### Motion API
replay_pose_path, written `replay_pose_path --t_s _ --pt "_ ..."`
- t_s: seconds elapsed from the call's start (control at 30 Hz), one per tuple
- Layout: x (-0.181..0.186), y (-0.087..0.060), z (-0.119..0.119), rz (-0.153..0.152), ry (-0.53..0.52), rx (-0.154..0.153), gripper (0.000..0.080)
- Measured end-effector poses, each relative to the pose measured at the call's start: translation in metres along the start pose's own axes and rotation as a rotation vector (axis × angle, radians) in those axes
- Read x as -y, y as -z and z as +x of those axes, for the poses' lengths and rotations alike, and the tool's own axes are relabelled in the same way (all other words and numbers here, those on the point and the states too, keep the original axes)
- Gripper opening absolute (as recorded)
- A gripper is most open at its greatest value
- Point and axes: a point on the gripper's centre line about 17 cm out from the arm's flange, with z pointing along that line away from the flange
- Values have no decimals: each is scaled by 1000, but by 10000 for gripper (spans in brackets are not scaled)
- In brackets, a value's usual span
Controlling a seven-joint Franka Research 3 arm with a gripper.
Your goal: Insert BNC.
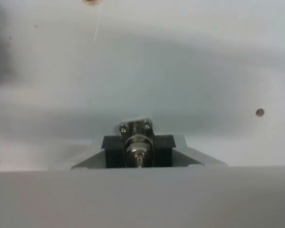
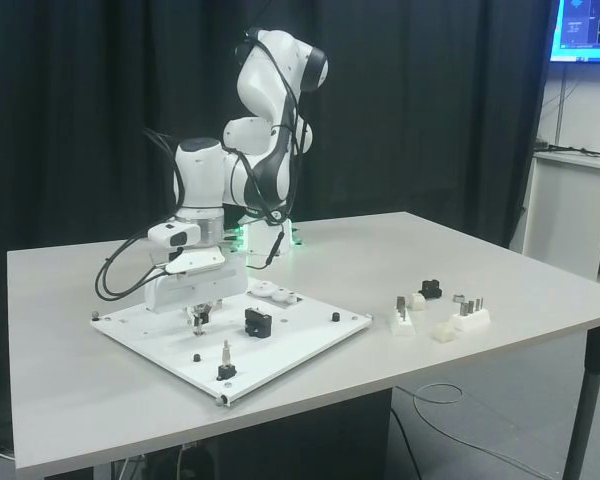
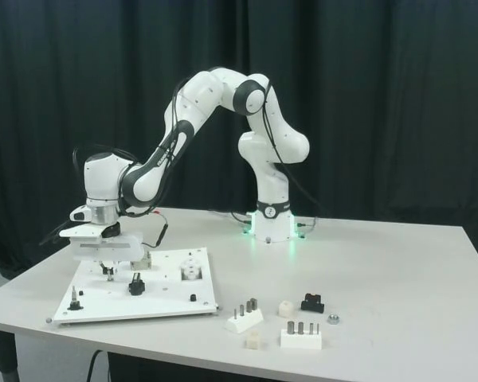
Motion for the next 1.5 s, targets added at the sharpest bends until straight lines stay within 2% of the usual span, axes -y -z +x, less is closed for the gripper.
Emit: replay_pose_path --t_s 1.5 --pt "0 -5 -2 17 2 20 121"
